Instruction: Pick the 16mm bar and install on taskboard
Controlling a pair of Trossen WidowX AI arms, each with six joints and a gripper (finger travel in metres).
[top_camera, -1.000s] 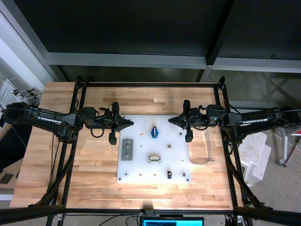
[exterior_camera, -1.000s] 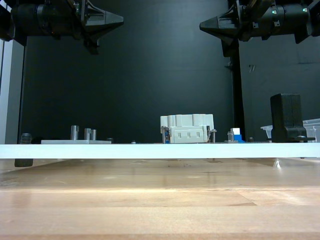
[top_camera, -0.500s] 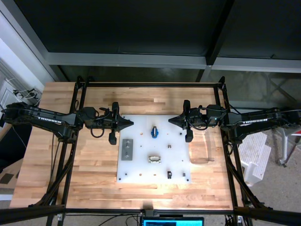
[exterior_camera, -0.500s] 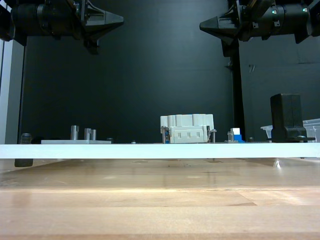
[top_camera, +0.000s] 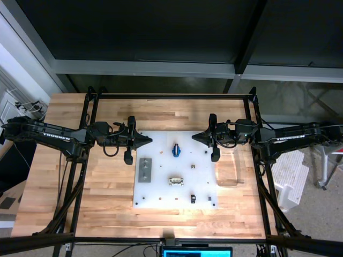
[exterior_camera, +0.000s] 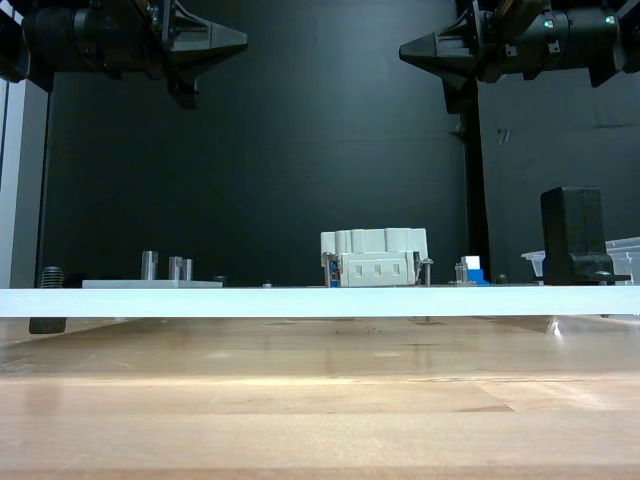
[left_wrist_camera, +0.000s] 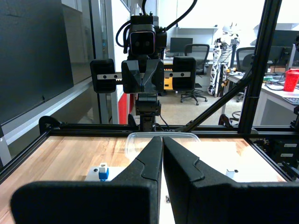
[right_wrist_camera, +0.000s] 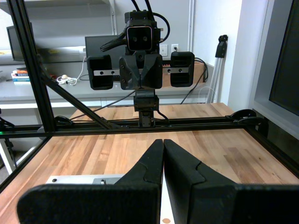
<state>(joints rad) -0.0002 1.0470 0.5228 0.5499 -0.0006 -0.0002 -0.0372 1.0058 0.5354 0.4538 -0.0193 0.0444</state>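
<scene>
- The 16mm bar cannot be picked out with certainty in any view, as it is too small. It may lie in the clear tray (top_camera: 236,183), whose contents do not show.
- Nearest, a lit screen (top_camera: 195,250) sits at the near edge of the wooden tabletop (top_camera: 107,209).
- The taskboard (top_camera: 161,199) lies flat in the middle of the tabletop. The black connector (top_camera: 193,199) stands near its front edge, with the white connector (top_camera: 176,182) behind it.
- The grey block (top_camera: 145,169) sits on the board's left part. In the low view, short metal pegs (exterior_camera: 150,264) stand upright on it.
- The blue knob (top_camera: 176,150) is toward the board's far side.
- The left gripper (top_camera: 147,140) hangs high over the board's far left corner. Its jaws are closed tip to tip on nothing.
- The right gripper (top_camera: 195,136) faces it from the far right, well above the board. Its jaws are likewise closed and empty.
- The step in hand looks like the very start of the pick. The working arm should first find the peg and part its jaws only a little. It should then come straight down and pinch the peg across its width, so that it does not roll away.
- Beyond the grippers, a black frame (top_camera: 171,97) rings the tabletop, and dark panels close off the room behind.
</scene>
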